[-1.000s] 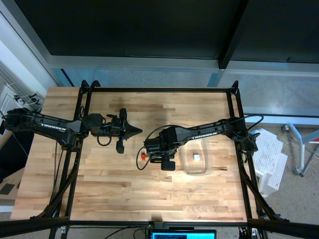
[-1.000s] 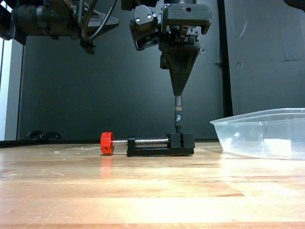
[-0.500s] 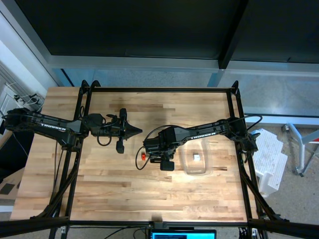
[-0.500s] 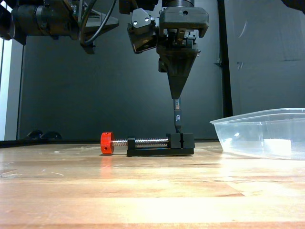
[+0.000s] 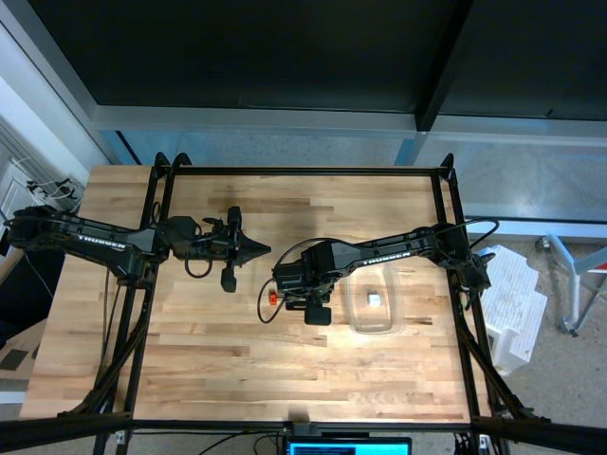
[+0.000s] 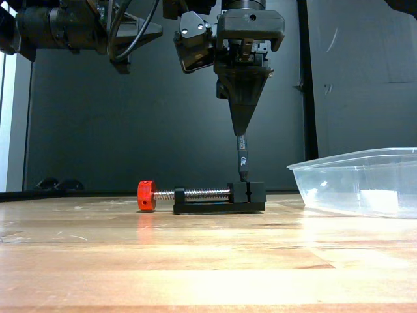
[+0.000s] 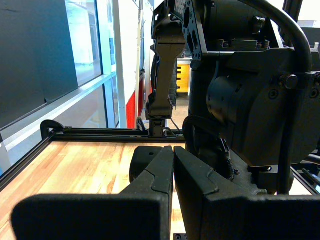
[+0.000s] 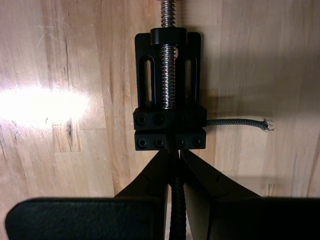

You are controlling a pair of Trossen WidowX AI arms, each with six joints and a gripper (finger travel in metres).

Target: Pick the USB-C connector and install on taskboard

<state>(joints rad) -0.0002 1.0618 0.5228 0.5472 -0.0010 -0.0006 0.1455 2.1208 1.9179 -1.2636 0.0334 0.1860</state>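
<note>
The taskboard (image 6: 219, 197) is a small black clamp block with a threaded screw and an orange-red knob (image 6: 146, 195) at its left end. My right gripper (image 6: 241, 130) points straight down over its right end, shut on the USB-C connector (image 6: 242, 160). The slim dark plug stands upright and its lower tip meets the block's top. In the right wrist view the fingers (image 8: 197, 175) close on the dark connector (image 8: 174, 195) just before the taskboard (image 8: 169, 115). My left gripper (image 5: 256, 248) hangs parked to the left of the taskboard, its fingers (image 7: 155, 175) shut on nothing.
A clear plastic tray (image 6: 352, 160) holding a small white block (image 5: 374, 298) stands just right of the taskboard. A frayed braided cable end (image 8: 240, 122) lies beside the taskboard. The black frame rails (image 5: 303, 172) border the wooden table.
My right gripper shifted a little to the left with the connector a second ago and has held still since. The left arm has not moved.
</note>
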